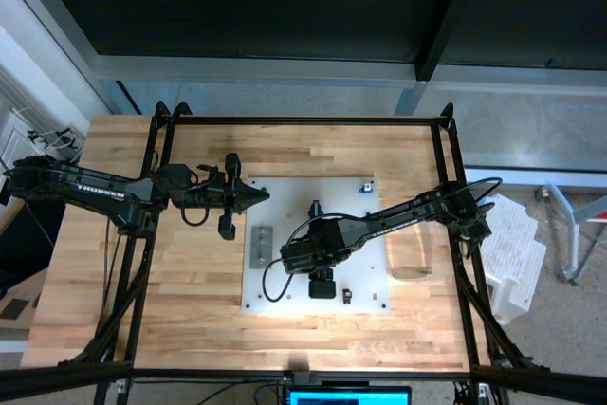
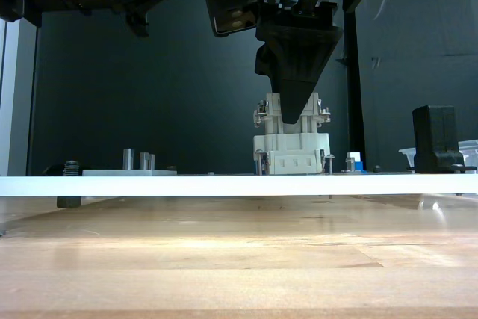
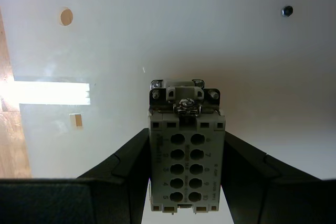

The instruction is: Pick the HAN10E connector and install on the hub

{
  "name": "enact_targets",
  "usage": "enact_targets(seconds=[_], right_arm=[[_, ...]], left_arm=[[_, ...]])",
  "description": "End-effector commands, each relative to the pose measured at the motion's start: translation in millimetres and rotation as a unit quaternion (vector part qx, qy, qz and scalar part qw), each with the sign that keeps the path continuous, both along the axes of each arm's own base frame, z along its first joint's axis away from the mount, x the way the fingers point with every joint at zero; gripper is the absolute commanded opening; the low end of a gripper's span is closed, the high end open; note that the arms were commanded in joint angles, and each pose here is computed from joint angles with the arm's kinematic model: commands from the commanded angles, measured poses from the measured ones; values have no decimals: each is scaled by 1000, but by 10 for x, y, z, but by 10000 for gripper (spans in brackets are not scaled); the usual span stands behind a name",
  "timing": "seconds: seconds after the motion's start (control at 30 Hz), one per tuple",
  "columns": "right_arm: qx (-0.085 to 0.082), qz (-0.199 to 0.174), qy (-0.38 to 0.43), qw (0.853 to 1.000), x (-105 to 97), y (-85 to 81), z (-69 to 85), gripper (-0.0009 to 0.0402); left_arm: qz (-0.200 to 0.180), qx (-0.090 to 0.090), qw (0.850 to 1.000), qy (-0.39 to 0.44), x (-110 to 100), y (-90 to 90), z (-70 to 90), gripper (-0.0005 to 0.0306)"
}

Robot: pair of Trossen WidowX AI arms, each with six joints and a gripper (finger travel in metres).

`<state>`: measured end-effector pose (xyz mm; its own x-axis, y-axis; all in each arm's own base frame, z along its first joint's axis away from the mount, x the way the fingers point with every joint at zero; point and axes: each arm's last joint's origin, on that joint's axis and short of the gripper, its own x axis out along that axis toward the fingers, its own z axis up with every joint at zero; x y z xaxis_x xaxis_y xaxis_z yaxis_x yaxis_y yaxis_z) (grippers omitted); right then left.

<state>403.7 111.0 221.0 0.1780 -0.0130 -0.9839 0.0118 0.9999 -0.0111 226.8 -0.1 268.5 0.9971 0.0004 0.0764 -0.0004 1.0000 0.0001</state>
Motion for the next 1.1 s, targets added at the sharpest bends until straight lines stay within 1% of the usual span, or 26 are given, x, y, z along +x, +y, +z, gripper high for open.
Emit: enact_targets(seconds=[0.03,0.4,0.6,0.83,0.93,1.1], right_arm=[[1,0,1,1000,-3,1,-31,7],[1,1,1,1000,-7,12,-46,7],[1,1,1,1000,-13,8,-118,7],[0,1,2,1000,-36,-1,-267,7],[-1,1,4,1000,-43,-3,-287,7],[0,3,2,1000,-39,-2,-277,7]], left_arm=[[0,0,1000,0,0,1,2,0],[0,0,1000,0,0,1,2,0],[0,0,1000,0,0,1,2,0],[0,0,1000,0,0,1,2,0],[0,0,1000,0,0,1,2,0],[0,0,1000,0,0,1,2,0]])
